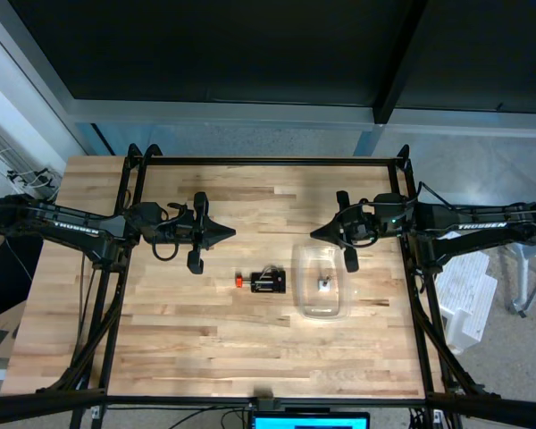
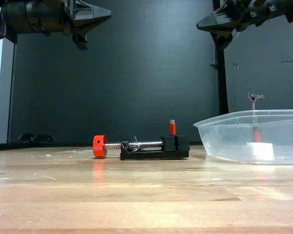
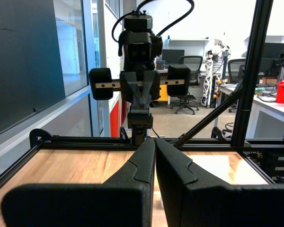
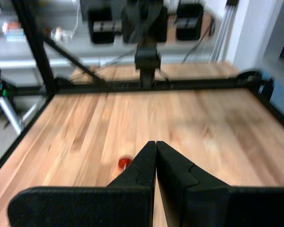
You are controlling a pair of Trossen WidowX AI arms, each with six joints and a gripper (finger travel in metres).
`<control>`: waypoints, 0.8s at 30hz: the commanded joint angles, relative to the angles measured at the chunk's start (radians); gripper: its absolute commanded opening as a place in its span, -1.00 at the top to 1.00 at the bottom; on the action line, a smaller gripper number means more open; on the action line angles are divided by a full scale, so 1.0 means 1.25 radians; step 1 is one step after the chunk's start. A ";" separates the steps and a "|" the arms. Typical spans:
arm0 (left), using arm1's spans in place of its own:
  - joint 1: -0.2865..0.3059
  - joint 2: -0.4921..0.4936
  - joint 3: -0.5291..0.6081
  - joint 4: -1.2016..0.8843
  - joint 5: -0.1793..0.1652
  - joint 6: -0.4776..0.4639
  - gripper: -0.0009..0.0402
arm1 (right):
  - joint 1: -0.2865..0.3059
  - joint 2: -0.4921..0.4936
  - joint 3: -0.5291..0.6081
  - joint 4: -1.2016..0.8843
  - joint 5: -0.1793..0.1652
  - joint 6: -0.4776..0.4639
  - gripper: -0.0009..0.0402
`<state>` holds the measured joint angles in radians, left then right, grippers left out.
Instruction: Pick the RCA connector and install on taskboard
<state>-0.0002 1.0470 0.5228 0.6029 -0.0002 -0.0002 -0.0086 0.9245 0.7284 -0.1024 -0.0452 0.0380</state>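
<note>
The taskboard (image 1: 268, 282) is a small black block with a red knob (image 1: 238, 281) at its left end, lying mid-table; it also shows in the low view as the taskboard (image 2: 154, 146). The RCA connector (image 1: 323, 285), a tiny pale piece, lies inside the clear plastic tray (image 1: 321, 308); in the low view the RCA connector (image 2: 260, 150) shows through the tray wall. My left gripper (image 1: 232, 232) hangs shut high above the table, left of the taskboard. My right gripper (image 1: 314, 235) hangs shut above the tray's far end. In the right wrist view the red knob (image 4: 124, 163) shows past the shut fingers (image 4: 143, 168).
A black frame (image 1: 268, 162) runs around the table. The tray (image 2: 254, 134) sits right of the taskboard. A screen edge (image 1: 309, 420) shows at the near table edge.
</note>
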 commanded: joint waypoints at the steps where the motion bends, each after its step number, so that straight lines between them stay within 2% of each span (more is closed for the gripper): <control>1: 0.000 0.000 0.000 0.000 0.000 0.000 0.96 | 0.025 0.000 0.024 -0.079 0.037 0.008 0.96; 4: 0.000 0.000 0.000 0.000 0.000 0.000 0.96 | 0.045 0.000 0.045 -0.158 0.062 0.024 0.96; 11: 0.000 0.000 0.000 0.000 0.000 0.000 0.96 | 0.075 0.000 0.072 -0.313 0.065 0.054 0.96; 13: 0.000 0.000 0.000 0.000 0.000 0.000 0.96 | 0.089 0.000 0.076 -0.355 0.085 0.066 0.96; 15: 0.000 0.000 0.000 0.000 0.000 0.000 0.96 | 0.108 0.001 0.076 -0.390 0.090 0.072 0.96; 17: 0.000 0.000 0.000 0.000 0.000 0.000 0.96 | 0.125 0.001 0.076 -0.421 0.107 0.091 0.96; 24: 0.000 0.000 0.000 0.000 0.000 0.000 0.96 | 0.178 0.001 0.076 -0.516 0.109 0.153 0.96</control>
<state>-0.0002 1.0473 0.5228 0.6029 -0.0002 -0.0002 0.2047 0.9249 0.8242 -0.7242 0.0902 0.2153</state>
